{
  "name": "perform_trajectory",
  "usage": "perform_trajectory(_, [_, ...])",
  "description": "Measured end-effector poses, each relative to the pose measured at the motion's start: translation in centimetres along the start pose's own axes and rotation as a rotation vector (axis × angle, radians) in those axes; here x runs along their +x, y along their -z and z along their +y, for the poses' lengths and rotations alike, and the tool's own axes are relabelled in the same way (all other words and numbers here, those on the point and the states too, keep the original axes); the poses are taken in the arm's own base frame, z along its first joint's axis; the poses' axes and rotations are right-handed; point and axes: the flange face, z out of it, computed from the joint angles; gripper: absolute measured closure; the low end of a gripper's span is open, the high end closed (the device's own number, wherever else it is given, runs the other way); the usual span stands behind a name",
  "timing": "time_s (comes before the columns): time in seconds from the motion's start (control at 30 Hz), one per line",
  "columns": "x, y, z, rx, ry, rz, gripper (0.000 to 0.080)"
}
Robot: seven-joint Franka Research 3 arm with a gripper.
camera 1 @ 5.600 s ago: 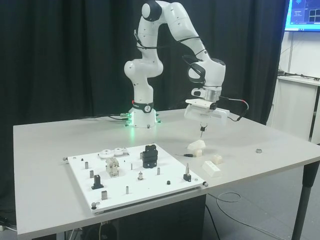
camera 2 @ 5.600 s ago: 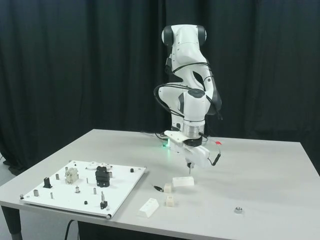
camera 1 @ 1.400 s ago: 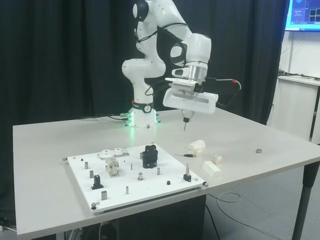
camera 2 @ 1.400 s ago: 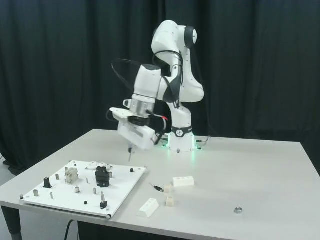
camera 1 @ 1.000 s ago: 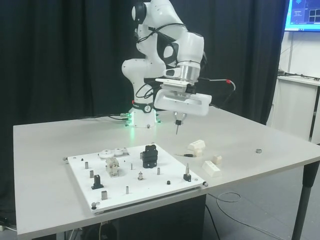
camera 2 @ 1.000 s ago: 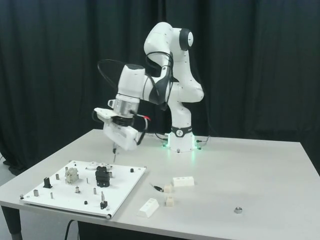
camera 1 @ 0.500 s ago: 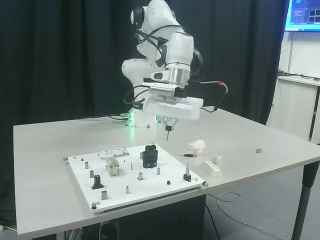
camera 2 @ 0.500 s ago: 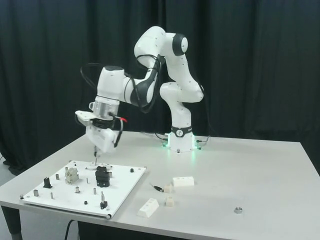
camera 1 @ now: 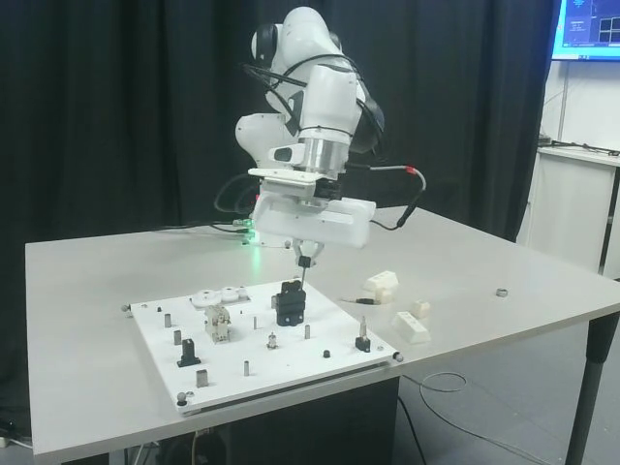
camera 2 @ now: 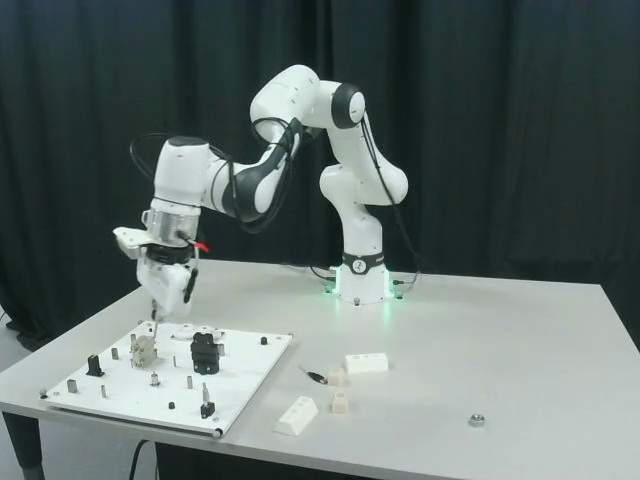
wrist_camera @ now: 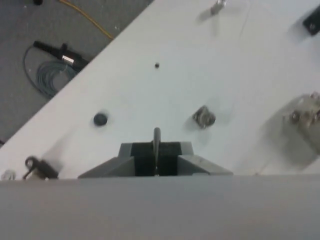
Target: Insert round peg 1.
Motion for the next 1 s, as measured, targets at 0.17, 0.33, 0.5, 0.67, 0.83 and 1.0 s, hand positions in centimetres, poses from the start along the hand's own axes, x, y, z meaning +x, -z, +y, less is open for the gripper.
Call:
perform_trajectory(0.17, [1.4,-0.7,-1.0,-0.009,0.000,-0.008,0.0788])
perform_trajectory(0.33, [2.6,-1.6,-2.0,-0.019,-0.008,-0.015,0.0788])
perform_trajectory(0.5, [3.3,-2.6,-2.9,-0.032,-0.016,-0.021,0.0788])
perform_trajectory(0.67, [3.7,-3.6,-3.6,-0.044,-0.015,-0.028,0.0788])
perform_trajectory(0.83, [3.9,-4.6,-4.0,-0.055,-0.021,-0.038,0.0788])
perform_trajectory(1.0, [4.0,-5.5,-4.1,-0.069,-0.035,-0.060,0.0788])
